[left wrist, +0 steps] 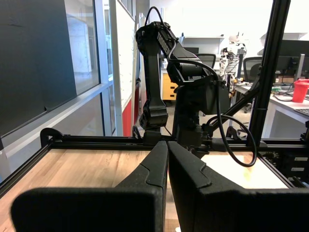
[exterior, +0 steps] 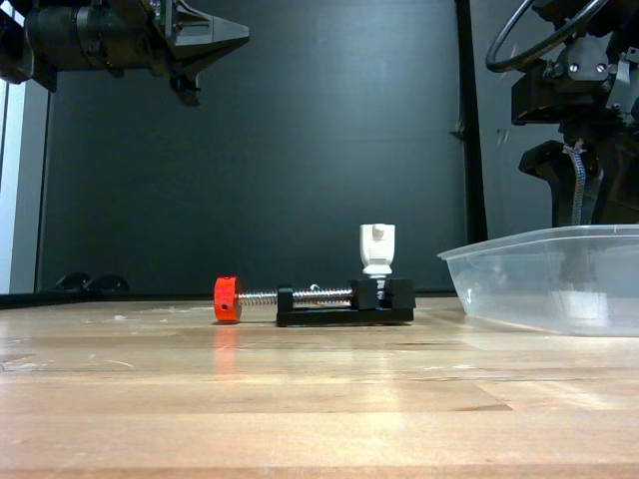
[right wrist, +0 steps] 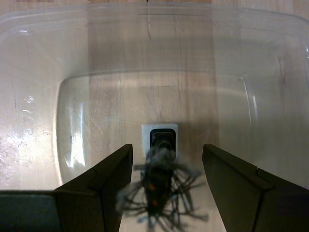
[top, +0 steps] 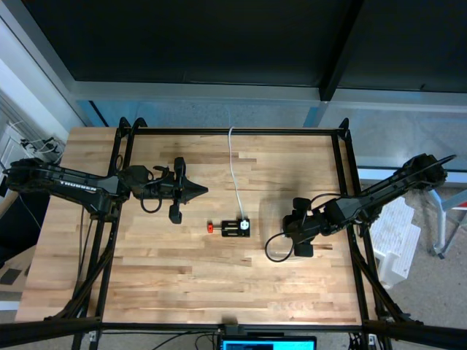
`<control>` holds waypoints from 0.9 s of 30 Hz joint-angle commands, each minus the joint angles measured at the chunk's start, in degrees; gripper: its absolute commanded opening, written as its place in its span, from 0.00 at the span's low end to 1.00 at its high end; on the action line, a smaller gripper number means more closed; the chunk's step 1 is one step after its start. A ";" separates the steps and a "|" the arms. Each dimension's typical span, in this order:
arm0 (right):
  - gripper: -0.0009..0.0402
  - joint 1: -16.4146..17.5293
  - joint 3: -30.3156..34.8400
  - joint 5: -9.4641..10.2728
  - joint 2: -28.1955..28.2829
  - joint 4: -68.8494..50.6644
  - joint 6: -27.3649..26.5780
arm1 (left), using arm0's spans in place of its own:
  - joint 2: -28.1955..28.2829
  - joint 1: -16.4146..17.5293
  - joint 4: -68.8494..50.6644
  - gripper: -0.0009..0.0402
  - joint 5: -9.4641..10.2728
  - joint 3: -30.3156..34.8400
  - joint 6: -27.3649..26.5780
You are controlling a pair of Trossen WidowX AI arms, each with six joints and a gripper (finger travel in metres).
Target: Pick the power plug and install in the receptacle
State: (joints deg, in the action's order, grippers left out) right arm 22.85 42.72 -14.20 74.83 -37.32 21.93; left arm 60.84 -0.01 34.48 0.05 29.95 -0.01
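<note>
The receptacle lies mid-table: a black fixture with a red knob at its left end, a white socket face standing up, and a white cable running to the far edge. The power plug, small, black and blocky, rests inside a pale square outline on the floor of a clear tray. My right gripper hangs open straight above it, one finger on either side, touching nothing. Left of the receptacle and high up, my left gripper is shut and empty.
The clear tray's rim surrounds the right gripper's reach. A frayed braided cord dangles between the right fingers, just in front of the plug. Black frame rails border the wooden table. The right arm shows across from the left wrist camera.
</note>
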 commanded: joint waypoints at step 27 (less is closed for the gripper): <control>0.40 0.00 -2.21 -0.87 -0.02 3.87 -0.35 | 0.02 0.02 0.02 0.02 -0.02 0.00 0.00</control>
State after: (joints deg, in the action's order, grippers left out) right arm 22.83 40.49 -15.00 74.76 -33.43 21.56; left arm 60.84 -0.01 34.50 0.05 29.95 -0.01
